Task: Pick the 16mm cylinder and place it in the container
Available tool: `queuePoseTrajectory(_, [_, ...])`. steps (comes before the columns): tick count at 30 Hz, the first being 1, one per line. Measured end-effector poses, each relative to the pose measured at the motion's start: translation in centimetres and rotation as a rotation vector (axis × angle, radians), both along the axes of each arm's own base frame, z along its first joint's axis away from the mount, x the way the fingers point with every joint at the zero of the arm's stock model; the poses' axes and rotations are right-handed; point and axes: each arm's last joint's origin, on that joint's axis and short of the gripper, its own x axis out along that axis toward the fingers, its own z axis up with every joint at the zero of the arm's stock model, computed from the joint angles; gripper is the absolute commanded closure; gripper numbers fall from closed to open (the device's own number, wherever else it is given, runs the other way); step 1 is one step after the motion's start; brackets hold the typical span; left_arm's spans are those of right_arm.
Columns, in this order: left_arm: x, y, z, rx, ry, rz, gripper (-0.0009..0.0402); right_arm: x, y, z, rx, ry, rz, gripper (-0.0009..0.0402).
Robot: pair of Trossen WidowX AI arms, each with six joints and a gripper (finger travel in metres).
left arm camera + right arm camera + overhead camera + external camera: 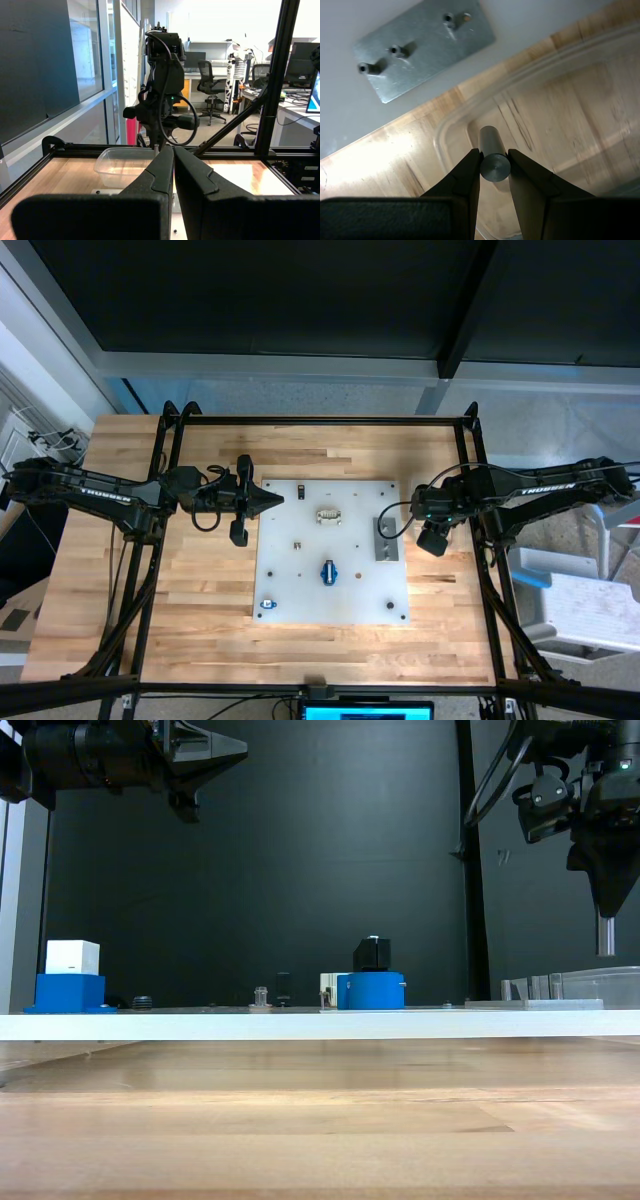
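Right hand [494, 156] grips 16mm cylinder [493, 167] above container [530, 75]; closed left hand [173, 152] hovers at board [300, 580] edge.

Left gripper [268, 498] and right gripper [433, 538] are matte black; arms [75, 483] bear white TROSSEN lettering [548, 486].

**16mm cylinder** [492, 145]: short silver-grey metal peg, smooth, with a round end face. Hangs upright, pinched between the fingertips of the right gripper [494, 162], over the container's inside near its rim.

**Container** [530, 75]: clear plastic tub with rounded corners, open-topped, just beside the white board [350, 115].

**Left gripper** [173, 150]: fingers together, raised at the board's left edge.
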Motion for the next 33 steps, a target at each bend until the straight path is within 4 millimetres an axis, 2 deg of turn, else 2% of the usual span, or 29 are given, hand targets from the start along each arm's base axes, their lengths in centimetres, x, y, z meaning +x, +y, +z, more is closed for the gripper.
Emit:
queuePoseTrajectory(20, [0.0,0.0,0.0,0.0,0.0,0.0,0.0393,-0.8,-2.7,-3.4,0.101,0.076,-0.085,0.0354])
queuePoseTrajectory(25, [0.0,0.0,0.0,0.0,0.0,0.0,0.0393,-0.8,-3.2,-3.6,0.181,0.053,-0.09,0.0354])
queuePoseTrajectory(33, [0.0,0.0,0.0,0.0,0.0,0.0,0.0393,-0.8,-4.1,-3.8,0.181,0.053,-0.109,0.0354])
